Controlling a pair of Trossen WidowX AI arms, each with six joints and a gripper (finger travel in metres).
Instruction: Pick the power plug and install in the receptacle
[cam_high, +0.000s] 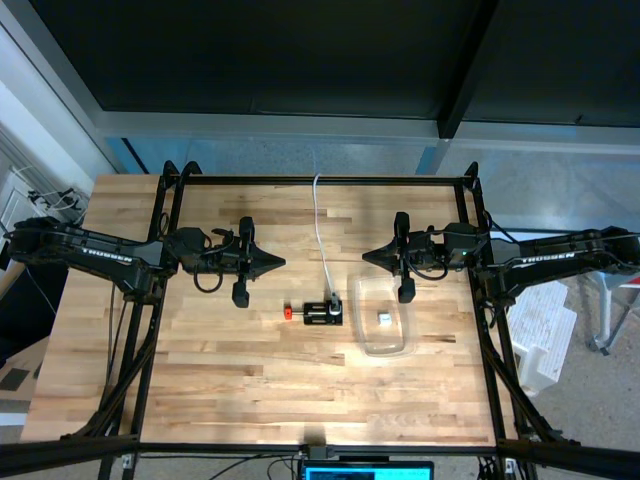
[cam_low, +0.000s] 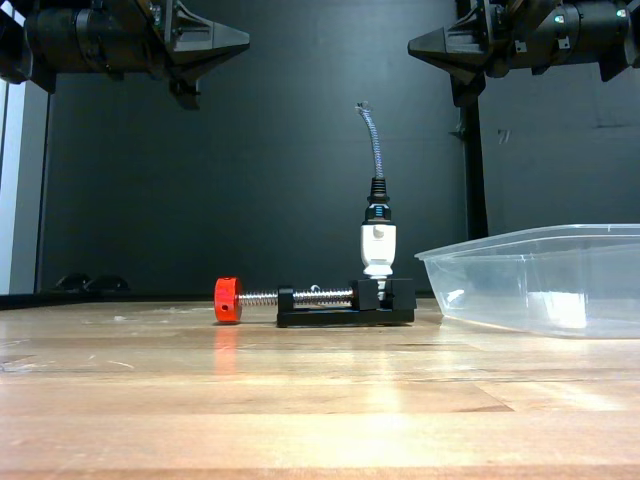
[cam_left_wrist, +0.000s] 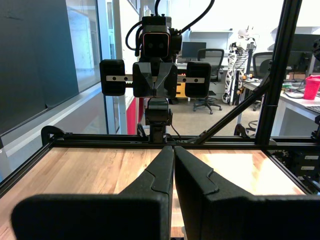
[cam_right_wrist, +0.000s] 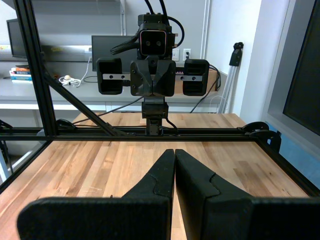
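Nearest us, the power plug (cam_low: 377, 212) stands unheld in the receptacle (cam_low: 378, 248) in the vise (cam_low: 345, 303); if only partly seated, we judge its braided cable (cam_low: 374, 140), arching above, could lever it loose. Farther back, the left gripper (cam_left_wrist: 173, 149) and right gripper (cam_right_wrist: 174, 151) hang clenched, empty, well above.

Worktop: pale wooden-plank worktop (cam_high: 250, 345), smooth, faintly glossy.
Tray: clear plastic rectangular tray (cam_low: 500, 272), glossy.
Cable: grey braided cable (cam_low: 376, 140), rough weave.
Receptacle: white plastic receptacle (cam_low: 378, 245), smooth.
Vise: matt black vise (cam_low: 345, 318), bright metal threaded screw (cam_low: 320, 295), red knob (cam_low: 227, 300).
Hands: left hand (cam_high: 281, 263) and right hand (cam_high: 365, 257), matt black plastic, high above the worktop either side of the vise.
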